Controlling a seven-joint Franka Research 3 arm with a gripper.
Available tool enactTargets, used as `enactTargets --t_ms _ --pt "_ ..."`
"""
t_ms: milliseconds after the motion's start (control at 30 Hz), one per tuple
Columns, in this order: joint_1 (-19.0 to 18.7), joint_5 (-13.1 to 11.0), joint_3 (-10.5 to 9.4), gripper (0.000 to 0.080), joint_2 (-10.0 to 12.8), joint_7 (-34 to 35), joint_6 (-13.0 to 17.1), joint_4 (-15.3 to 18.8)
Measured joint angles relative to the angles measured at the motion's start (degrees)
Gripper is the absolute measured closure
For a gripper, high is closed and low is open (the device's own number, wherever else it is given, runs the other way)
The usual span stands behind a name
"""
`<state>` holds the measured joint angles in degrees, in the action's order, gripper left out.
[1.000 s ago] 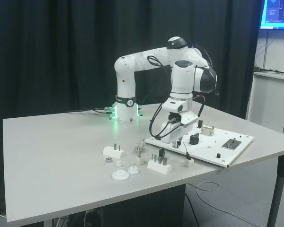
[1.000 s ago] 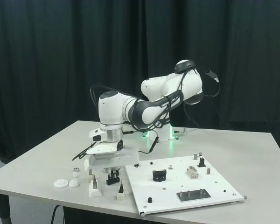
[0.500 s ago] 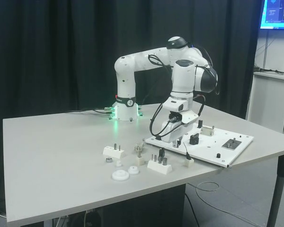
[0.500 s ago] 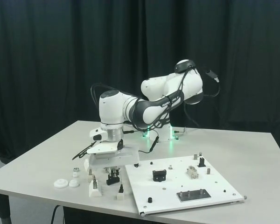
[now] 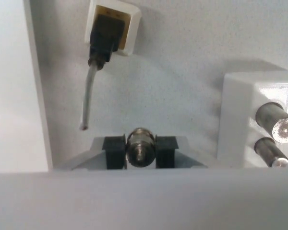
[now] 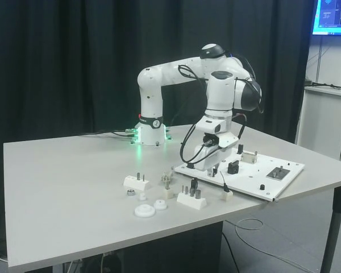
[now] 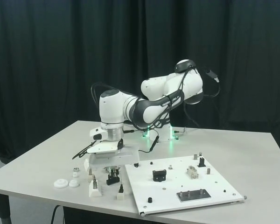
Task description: Insert BNC.
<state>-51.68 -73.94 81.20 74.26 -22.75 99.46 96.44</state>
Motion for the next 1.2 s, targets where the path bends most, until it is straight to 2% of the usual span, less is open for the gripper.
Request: enactTargets --t_ms 233,400,833,1200 --pt "-0.2 0.1 0.12 0.0676 -0.2 0.0 -0.2 0.0" --pt "-0.6 0.3 0.59 0.0676 -0.3 0.0 -1.4 0.0" --pt "-3.2 1.3 3.67 0.0676 -0.4 0.0 -8.5 0.9" --pt "-8.2 2.7 7.08 0.0676 -0.6 0.1 -13.8 4.4"
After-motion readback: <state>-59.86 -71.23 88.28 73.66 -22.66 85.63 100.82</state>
